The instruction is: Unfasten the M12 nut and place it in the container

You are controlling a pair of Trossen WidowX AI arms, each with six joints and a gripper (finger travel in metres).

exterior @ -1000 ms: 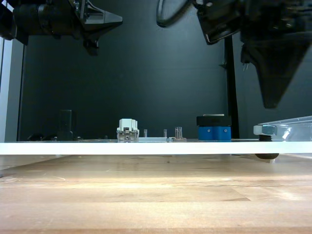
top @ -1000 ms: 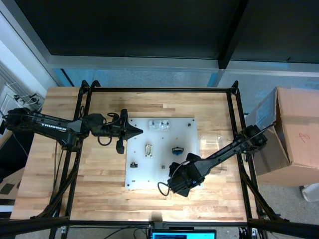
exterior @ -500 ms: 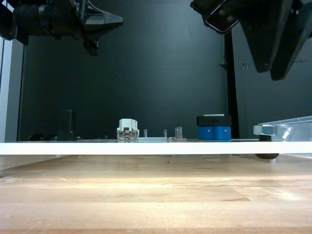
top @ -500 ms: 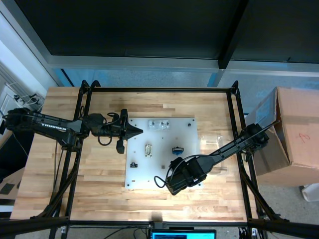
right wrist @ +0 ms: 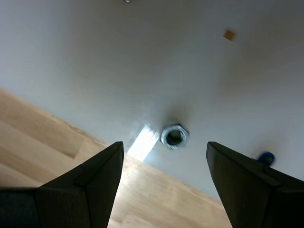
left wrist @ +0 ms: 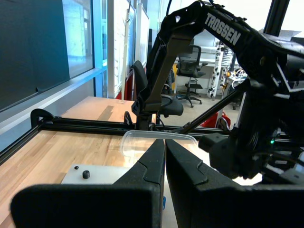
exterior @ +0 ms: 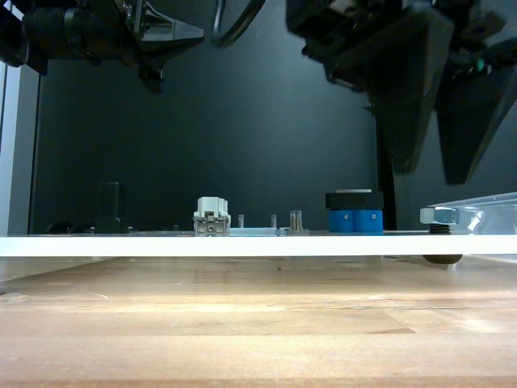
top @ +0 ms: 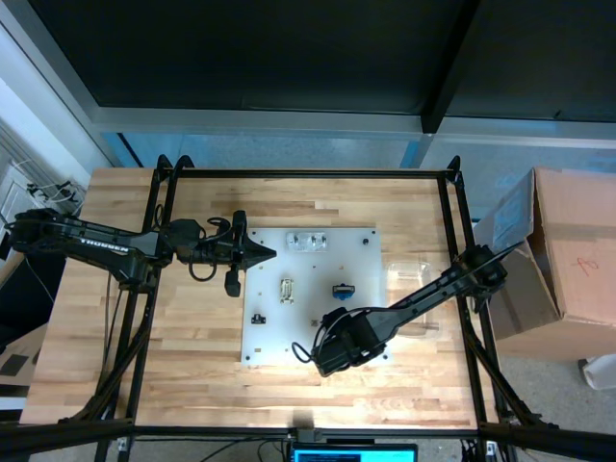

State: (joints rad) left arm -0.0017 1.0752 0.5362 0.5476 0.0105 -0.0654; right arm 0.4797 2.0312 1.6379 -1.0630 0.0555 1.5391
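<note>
The M12 nut (exterior: 439, 215) sits on its stud (exterior: 440, 229) at the near right edge of the white board (top: 279, 332). In the low view a band of the black ribs shows under it, so it is not run fully down. The right wrist view looks straight down on the nut (right wrist: 174, 135), lying flat on the board close to where white meets the wood of the desk (top: 192, 371).

The right jaws hang spread wide above the nut with nothing between them. In the low view one finger (exterior: 401, 121) stands to the nut's left and the other to its right, both clear of it. The right arm (top: 438, 286) reaches in from the right edge, crossing over the clear container (top: 409, 269), which lies on the desk just beside the board's right side.

The left jaws are pressed together on nothing, held high at the board's far left edge and pointing inward, at the end of the left arm (top: 87, 243).

Elsewhere on the board stand a blue block (exterior: 354, 220) and a grey connector (exterior: 211, 217). A cardboard box (top: 568, 269) stands beyond the desk's right side
</note>
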